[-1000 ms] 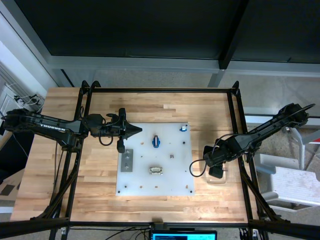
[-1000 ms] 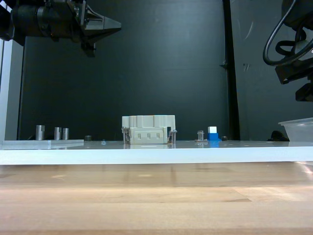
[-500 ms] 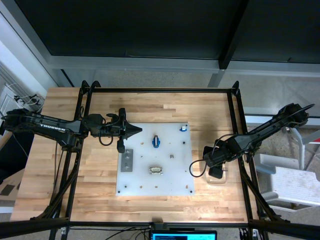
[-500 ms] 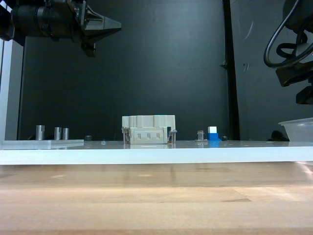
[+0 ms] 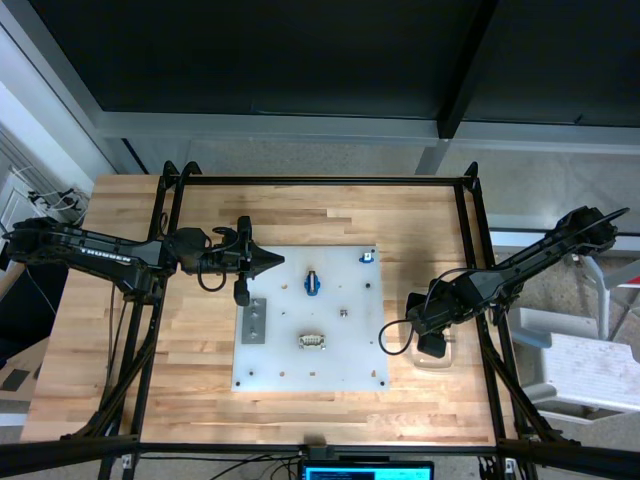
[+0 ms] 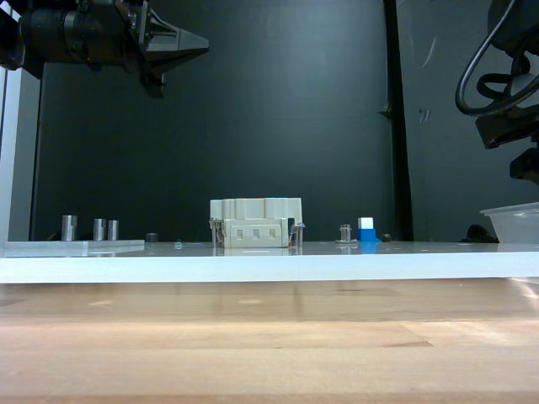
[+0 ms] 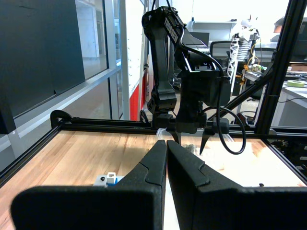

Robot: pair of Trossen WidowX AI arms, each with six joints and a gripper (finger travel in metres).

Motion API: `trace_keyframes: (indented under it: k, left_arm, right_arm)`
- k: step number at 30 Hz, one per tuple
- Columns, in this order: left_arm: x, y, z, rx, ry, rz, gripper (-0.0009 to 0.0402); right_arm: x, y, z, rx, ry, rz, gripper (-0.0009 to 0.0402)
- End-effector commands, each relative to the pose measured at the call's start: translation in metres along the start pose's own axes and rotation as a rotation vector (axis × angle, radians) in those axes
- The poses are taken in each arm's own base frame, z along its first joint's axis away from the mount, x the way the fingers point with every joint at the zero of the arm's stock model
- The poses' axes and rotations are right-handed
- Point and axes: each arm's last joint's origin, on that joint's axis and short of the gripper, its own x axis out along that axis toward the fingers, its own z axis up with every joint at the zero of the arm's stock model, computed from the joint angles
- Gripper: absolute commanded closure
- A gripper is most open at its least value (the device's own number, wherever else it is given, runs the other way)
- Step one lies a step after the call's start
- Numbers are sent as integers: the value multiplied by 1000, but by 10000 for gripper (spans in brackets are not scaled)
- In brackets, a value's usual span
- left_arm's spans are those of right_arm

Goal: Remove the HAN10-E connector and place it in the container

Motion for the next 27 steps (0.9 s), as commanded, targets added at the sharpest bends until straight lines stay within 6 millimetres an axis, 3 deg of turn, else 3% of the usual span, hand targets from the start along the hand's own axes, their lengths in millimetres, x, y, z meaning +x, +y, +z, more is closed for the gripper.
trace_keyframes:
  k: [1, 27]
  left_arm:
    - [0, 0, 0, 0, 0, 0, 393]
    - [0, 0, 0, 0, 0, 0, 393]
  right_arm:
    - [0, 0, 0, -1, 1, 0, 103]
    - [-51, 7, 9, 5, -5, 5, 103]
